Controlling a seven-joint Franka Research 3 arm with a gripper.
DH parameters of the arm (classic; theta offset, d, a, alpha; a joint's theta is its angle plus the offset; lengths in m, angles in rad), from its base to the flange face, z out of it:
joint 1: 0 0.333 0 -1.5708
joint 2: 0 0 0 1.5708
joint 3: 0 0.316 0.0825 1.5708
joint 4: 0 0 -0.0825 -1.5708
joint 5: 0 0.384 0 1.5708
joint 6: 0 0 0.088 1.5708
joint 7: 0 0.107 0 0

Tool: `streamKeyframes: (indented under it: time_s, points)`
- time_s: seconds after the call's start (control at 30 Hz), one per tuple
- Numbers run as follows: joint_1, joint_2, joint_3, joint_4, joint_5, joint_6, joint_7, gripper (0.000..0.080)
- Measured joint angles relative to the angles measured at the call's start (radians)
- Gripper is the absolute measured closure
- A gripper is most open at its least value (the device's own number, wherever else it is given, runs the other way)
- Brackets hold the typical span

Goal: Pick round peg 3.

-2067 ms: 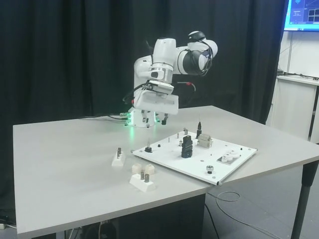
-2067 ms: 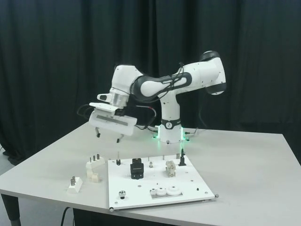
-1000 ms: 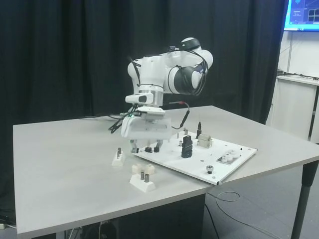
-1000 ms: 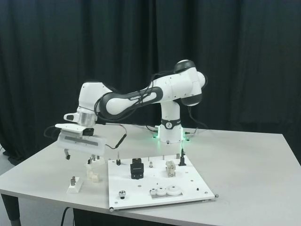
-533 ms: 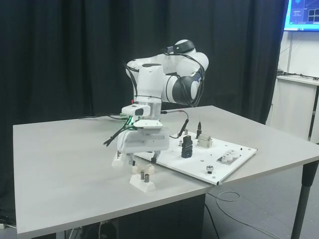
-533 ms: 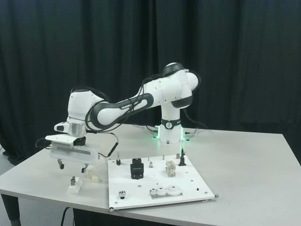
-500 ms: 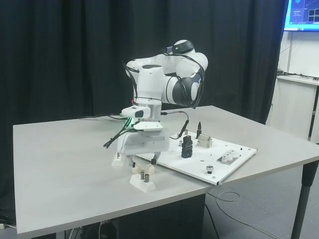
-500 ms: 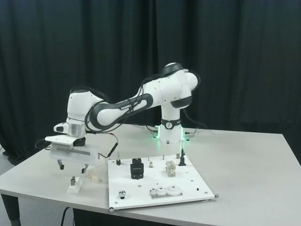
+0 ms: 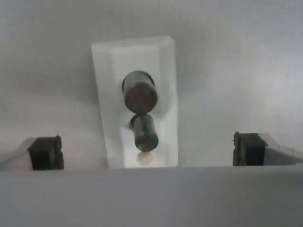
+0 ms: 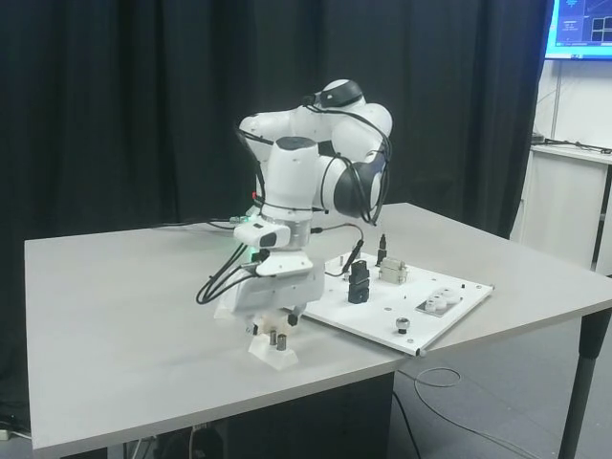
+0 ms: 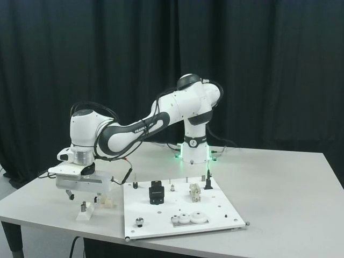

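Observation:
A small white holder [image 9: 137, 56] stands near the table's front edge and carries two upright round grey pegs. One is thicker [image 9: 139, 93], the other thinner [image 9: 144, 134]. My gripper [image 9: 147, 150] hangs open just above them, with a black fingertip [image 9: 45, 152] on either side and the thinner peg about midway between. In the first room view the gripper [image 10: 273, 325] sits right over the holder [image 10: 275, 352]. The second room view shows the gripper [image 11: 81, 195] a little above the pegs [image 11: 83, 206], touching nothing.
A white board [image 10: 449, 320] beside the holder carries a black connector [image 10: 358, 280], white gears [image 10: 437, 304] and several small posts. A second white peg holder [image 11: 107, 201] stands between the board and my gripper. The arm's base [image 11: 195, 150] is at the table's back.
The arm has swung from above the back of the table forward and down to the holder near the front edge. The gripper has stayed open and empty.

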Motion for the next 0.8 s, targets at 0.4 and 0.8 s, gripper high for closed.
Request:
streamKeyframes:
  time_s: [0.4, 0.8]
  points:
    - [-0.035, 0.0, 0.042, 0.011, -0.028, -0.011, 0.001, 0.0003]
    - [-0.044, -0.006, 0.05, 0.024, -0.023, -0.013, 0.005, 0.0003]
